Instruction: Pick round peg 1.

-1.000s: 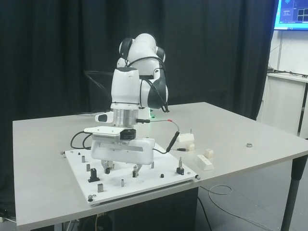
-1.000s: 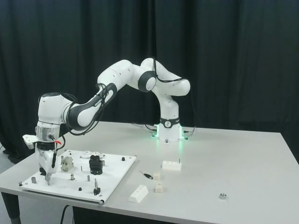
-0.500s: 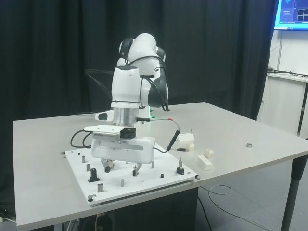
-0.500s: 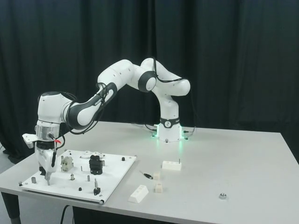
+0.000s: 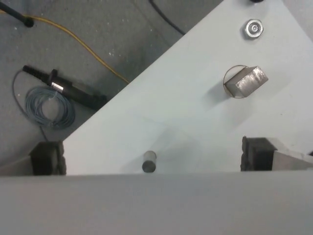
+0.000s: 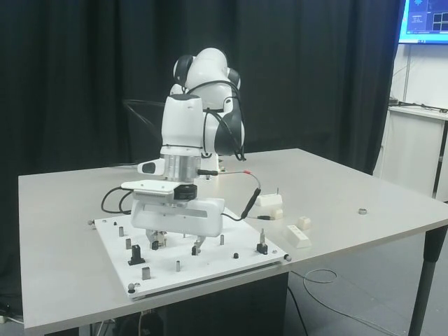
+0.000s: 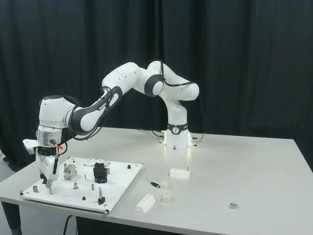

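So we're partway into the pick, nothing grabbed yet. Our gripper [image 5: 152, 159] hangs low over the near-left part of the white board [image 6: 210, 266] on the worktop [image 6: 56, 210]. In the wrist view the fingers [image 5: 257, 154] are spread wide and hold nothing, and the round peg [image 5: 149, 161] stands upright in the board between them, roughly centred and touching neither. We'd say the lining up looks about done; what's left is dropping a bit, closing on the peg and lifting it out.
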Controlling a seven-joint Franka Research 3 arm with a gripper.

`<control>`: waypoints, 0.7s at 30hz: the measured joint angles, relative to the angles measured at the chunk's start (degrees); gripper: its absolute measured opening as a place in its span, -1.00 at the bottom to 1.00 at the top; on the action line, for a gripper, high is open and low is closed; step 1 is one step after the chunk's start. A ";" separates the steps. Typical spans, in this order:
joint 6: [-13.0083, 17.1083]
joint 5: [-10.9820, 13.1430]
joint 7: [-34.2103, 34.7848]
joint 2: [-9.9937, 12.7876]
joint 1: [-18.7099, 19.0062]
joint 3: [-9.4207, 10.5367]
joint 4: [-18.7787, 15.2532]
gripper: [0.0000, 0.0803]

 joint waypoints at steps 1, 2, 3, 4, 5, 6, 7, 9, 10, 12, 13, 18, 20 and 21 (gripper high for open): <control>0.00 0.00 0.00 0.00 0.00 -0.02 0.02 0.99; 0.00 0.00 0.00 0.00 0.00 -0.04 0.04 0.99; 0.00 0.00 0.00 0.00 0.00 -0.07 0.06 0.99; 0.00 0.00 0.00 0.00 0.00 -0.09 0.08 0.99; 0.00 0.00 0.00 0.00 0.00 -0.12 0.10 0.99; 0.00 0.00 0.00 0.00 0.00 -0.15 0.13 0.99; 0.00 0.00 0.00 0.00 0.00 -0.17 0.15 0.99; 0.00 0.00 0.00 0.00 0.00 -0.22 0.20 0.99; 0.00 0.00 0.00 0.00 0.00 -0.25 0.22 0.99; 0.00 0.00 0.00 0.00 0.00 -0.29 0.27 0.99; 0.00 0.00 0.00 0.00 0.00 -0.31 0.29 0.99; 0.00 0.00 0.00 0.00 0.00 -0.39 0.39 0.99; 0.00 0.00 0.00 0.00 0.00 -0.42 0.43 0.99; 0.00 0.00 0.00 0.00 0.00 -0.43 0.45 0.99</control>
